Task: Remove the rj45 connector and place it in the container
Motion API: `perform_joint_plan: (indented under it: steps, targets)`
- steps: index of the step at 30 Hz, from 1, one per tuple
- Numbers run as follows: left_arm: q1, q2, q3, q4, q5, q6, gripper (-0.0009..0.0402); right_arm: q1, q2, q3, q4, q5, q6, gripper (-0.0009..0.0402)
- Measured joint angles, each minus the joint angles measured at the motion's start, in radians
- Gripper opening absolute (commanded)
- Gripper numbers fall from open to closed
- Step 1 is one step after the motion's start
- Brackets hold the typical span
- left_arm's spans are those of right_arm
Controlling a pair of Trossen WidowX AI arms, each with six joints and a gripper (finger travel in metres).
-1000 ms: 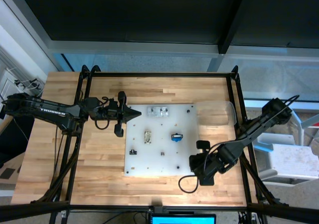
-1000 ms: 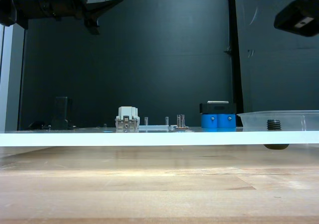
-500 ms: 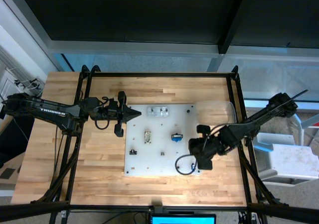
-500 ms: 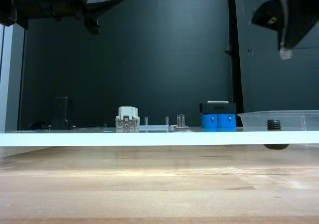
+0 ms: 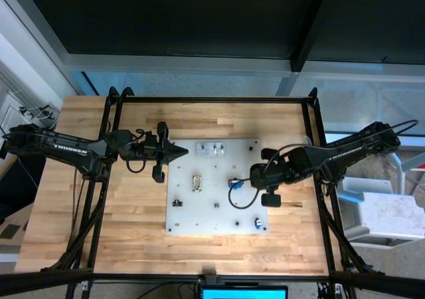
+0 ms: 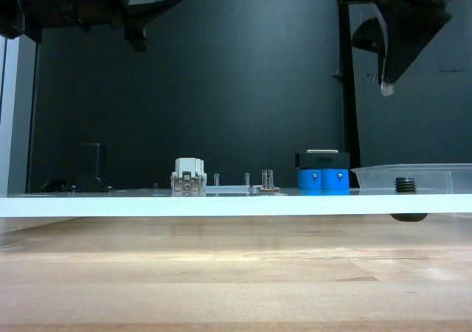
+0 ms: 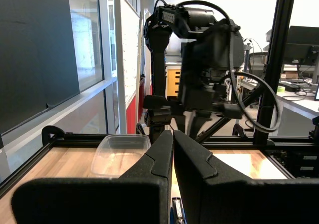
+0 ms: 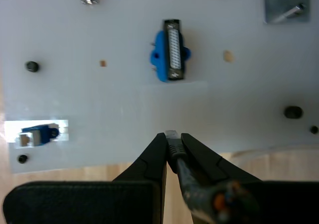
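We see the right gripper (image 8: 172, 139) pinched tight on the rj45 connector (image 6: 386, 89), high above the board (image 5: 199, 214). The left gripper (image 7: 173, 135) hangs aside, fingers together.

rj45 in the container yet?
No: the right tool, above the board, is shut on the rj45 connector, short of the container; the left tool hangs shut, high over the board's left edge.

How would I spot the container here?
Start at the flat white board mid-table; the container sits at its far right corner, next to the raised right gripper, shut on the rj45 connector; the left gripper hangs shut above the board's far left edge. Unlike the solid blue connector nearby, it is a clear plastic tub.
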Motion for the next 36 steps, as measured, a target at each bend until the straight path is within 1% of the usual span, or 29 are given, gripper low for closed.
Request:
perform_joint_plan:
  steps: [4, 5, 12, 18, 23, 29, 36]
  targets:
    - [0.000, 0.000, 0.000, 0.000, 0.000, 0.000, 0.0000, -0.060, -0.015, 0.000, -0.015, -0.036, -0.050, 0.0000]
    - [0.000, 0.000, 0.000, 0.000, 0.000, 0.000, 0.0000, -0.075, -0.019, 0.000, -0.018, -0.039, -0.063, 0.0000]
    - [0.000, 0.000, 0.000, 0.000, 0.000, 0.000, 0.0000, -0.169, -0.038, 0.000, -0.057, -0.039, -0.137, 0.0000]
    - [0.000, 0.000, 0.000, 0.000, 0.000, 0.000, 0.0000, -0.245, -0.055, 0.000, -0.097, -0.041, -0.184, 0.0000]
    - [0.000, 0.000, 0.000, 0.000, 0.000, 0.000, 0.0000, -0.319, -0.077, -0.006, -0.138, -0.042, -0.220, 0.0000]
    - [0.000, 0.000, 0.000, 0.000, 0.000, 0.000, 0.0000, -0.414, -0.124, -0.076, -0.146, -0.042, -0.272, 0.0000]
    - [0.000, 0.000, 0.000, 0.000, 0.000, 0.000, 0.0000, -0.523, -0.180, -0.170, -0.148, -0.048, -0.309, 0.0000]
